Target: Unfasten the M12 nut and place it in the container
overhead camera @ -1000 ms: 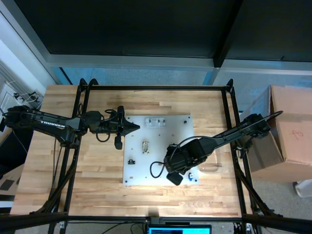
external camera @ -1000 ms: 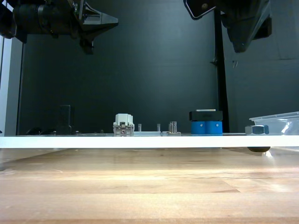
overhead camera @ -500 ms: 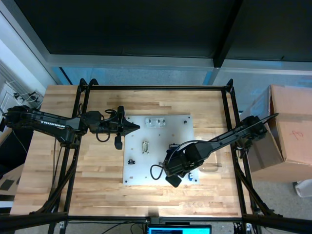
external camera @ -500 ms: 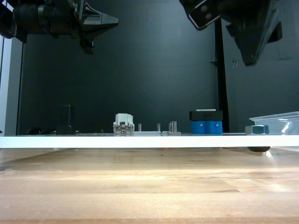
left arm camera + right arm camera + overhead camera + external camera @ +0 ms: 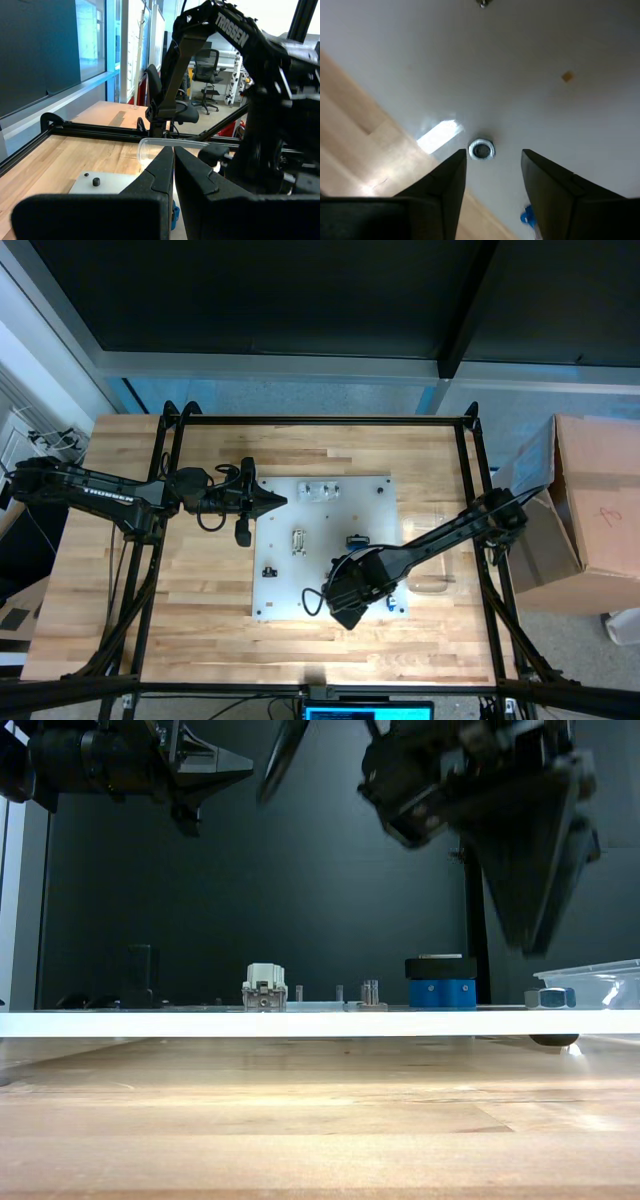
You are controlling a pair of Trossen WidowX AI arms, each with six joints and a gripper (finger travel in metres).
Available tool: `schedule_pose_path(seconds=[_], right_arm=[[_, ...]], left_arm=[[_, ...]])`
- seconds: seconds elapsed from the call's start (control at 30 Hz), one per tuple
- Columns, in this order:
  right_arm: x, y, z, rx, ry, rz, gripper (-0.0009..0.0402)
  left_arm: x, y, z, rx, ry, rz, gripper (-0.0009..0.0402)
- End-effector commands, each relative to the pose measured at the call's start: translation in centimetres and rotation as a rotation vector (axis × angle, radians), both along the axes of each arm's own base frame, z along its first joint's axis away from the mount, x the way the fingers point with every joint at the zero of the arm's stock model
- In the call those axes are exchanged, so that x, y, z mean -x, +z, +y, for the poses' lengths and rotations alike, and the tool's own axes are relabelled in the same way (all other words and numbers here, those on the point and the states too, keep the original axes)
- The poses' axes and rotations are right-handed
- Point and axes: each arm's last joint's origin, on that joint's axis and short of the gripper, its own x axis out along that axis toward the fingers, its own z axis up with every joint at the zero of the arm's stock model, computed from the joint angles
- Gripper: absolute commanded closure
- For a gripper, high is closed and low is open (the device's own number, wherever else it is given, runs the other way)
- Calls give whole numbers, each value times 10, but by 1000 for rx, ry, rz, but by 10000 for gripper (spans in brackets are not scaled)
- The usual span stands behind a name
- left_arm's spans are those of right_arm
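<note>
While the right end effector (image 5: 493, 152) hung spread above it, the M12 nut (image 5: 481, 149) sat on the board (image 5: 560, 60).
It seemed seated on its stud; the left end effector (image 5: 275, 501) hovered over the board's left edge, fingers together.

You are in a robot lab.
You see a wooden table (image 5: 200, 640), an office chair (image 5: 204, 76) and a cardboard box (image 5: 590, 510).

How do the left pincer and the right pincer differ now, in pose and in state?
The left pincer is shut and points level over the white board's left edge. The right pincer is open and points down above the M12 nut, which sits on its stud. Both hold nothing.
</note>
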Motion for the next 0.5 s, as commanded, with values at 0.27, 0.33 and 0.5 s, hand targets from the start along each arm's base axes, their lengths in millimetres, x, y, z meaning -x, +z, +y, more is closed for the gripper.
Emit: schedule_pose_path(seconds=[0.27, 0.33, 0.5], right_arm=[[-6, -19, 3, 6, 4, 9, 207], [-5, -21, 3, 9, 4, 16, 211], [-4, -29, 3, 1, 5, 1, 231]], left_arm=[[0, 0, 0, 0, 0, 0, 393], [0, 0, 0, 0, 0, 0, 393], [0, 0, 0, 0, 0, 0, 393]])
